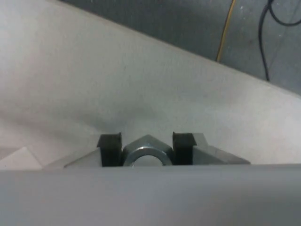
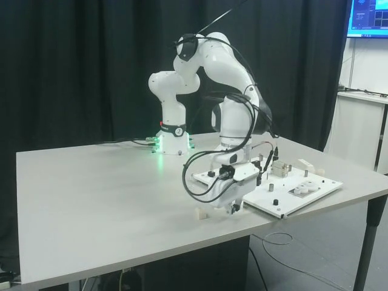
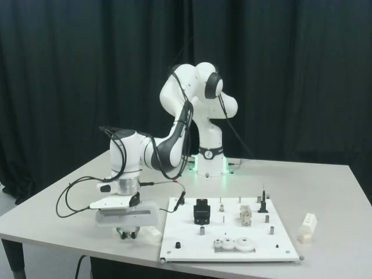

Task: Place bolt 4.

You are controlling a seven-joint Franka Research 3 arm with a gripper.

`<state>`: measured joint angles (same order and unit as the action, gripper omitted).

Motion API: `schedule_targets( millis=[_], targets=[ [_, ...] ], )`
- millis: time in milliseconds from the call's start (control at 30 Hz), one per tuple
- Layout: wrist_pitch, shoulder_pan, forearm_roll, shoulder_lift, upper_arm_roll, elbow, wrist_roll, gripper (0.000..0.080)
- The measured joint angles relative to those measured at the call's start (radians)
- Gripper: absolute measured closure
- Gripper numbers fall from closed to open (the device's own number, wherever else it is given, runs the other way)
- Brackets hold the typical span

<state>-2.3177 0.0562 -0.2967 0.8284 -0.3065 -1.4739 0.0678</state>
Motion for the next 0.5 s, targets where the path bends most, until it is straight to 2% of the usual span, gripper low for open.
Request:
schedule_targets(
  millis=[333, 500],
  targets=[
    [-0.051, -0.001, -0.049, 0.012, 0.001, -0.041, -0.034, 0.0574],
    [-0.068, -0.001, -0.058, 0.015, 0.003, -0.052, -0.047, 0.0574]
  ],
)
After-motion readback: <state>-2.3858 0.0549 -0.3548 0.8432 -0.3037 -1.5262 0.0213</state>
